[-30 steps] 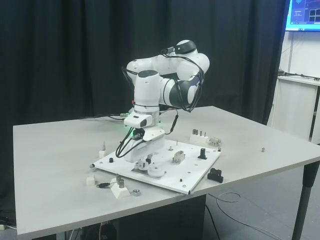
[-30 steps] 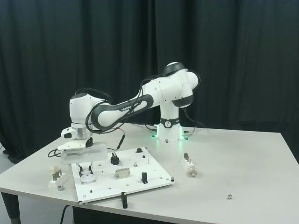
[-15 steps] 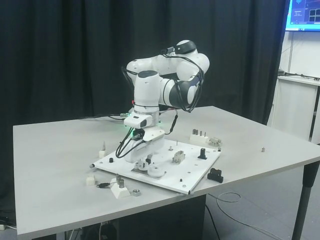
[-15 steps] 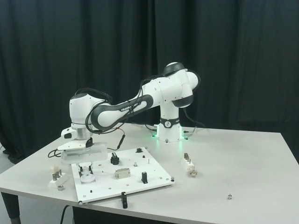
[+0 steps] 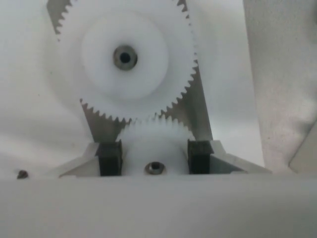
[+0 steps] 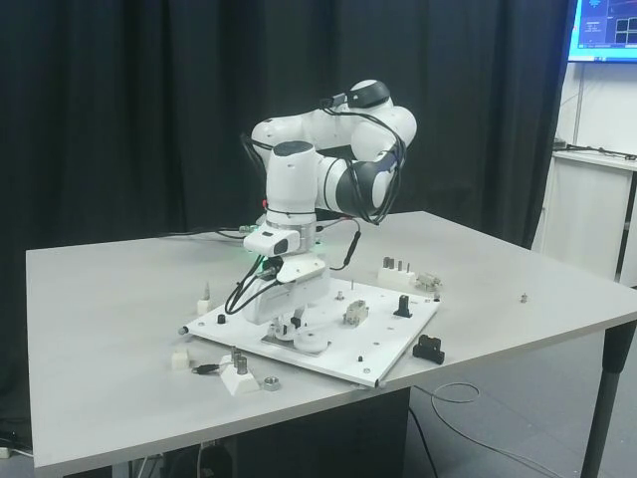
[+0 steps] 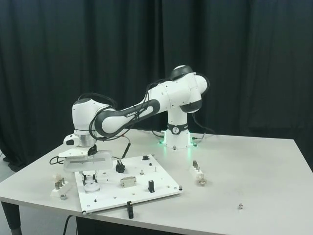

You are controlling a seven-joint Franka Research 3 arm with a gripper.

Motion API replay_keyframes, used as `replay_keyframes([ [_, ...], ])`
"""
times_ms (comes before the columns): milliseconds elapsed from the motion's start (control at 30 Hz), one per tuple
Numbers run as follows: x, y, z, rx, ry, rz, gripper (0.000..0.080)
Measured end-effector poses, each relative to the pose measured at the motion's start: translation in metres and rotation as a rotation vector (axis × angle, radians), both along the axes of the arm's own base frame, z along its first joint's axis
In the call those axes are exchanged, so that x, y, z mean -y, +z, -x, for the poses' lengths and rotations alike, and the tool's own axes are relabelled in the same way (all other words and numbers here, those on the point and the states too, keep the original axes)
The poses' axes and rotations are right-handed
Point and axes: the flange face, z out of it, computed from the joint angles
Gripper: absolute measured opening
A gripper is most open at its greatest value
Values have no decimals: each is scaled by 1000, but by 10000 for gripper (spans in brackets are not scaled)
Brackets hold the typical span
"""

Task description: Insert medium gear.

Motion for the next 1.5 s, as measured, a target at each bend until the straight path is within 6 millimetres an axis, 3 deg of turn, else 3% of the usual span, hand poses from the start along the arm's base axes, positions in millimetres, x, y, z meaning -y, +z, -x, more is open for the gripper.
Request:
replay_keyframes([
  [900,2,-2,-1,-5,31,-15,280],
  [1500,2,-2,-1,-5,-103,-15,280],
])
